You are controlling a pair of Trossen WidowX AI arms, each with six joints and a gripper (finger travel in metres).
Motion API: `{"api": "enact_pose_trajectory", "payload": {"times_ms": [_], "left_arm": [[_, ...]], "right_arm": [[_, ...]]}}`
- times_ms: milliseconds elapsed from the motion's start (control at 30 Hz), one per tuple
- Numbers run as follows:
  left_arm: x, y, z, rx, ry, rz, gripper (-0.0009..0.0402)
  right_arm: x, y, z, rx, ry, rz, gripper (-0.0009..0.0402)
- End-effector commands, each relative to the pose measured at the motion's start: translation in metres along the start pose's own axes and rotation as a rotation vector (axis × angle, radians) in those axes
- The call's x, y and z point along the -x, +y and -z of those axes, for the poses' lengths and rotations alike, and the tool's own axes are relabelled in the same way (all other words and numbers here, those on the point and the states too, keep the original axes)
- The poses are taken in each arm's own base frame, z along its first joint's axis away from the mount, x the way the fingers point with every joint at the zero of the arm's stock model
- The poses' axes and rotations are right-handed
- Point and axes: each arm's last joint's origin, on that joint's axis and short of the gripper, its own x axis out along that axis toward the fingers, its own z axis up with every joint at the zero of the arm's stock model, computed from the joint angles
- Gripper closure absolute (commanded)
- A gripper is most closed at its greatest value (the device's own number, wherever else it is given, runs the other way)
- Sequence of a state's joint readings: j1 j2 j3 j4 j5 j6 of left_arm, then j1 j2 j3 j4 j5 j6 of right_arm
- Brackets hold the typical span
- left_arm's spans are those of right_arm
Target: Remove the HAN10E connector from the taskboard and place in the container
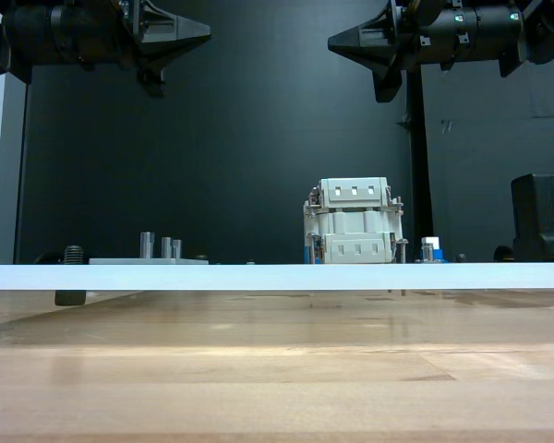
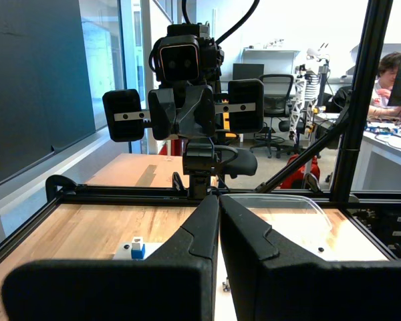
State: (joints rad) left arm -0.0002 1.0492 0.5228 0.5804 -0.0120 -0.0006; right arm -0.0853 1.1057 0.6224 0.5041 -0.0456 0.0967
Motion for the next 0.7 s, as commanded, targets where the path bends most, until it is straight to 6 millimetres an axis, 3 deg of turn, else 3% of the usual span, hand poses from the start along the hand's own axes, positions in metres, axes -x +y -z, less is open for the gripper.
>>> {"api": "enact_pose_trajectory", "payload": {"times_ms": [33, 367, 700], "left_arm": [[0.0, 0.0, 0.0, 0.0, 0.0, 0.0, 0.0393], [0.0, 0.0, 0.0, 0.0, 0.0, 0.0, 0.0393], [0.0, 0.0, 0.0, 0.0, 0.0, 0.0, 0.0393]], "right_arm": [[0.0, 0.001, 0.0, 0.0, -0.002, -0.003, 0.0393], [-0.001, 0.003, -0.004, -0.004, 0.006, -0.012, 0.0393], [-0.015, 0.028, -0.024, -0.001, 0.427, -0.056, 0.0393]]}}
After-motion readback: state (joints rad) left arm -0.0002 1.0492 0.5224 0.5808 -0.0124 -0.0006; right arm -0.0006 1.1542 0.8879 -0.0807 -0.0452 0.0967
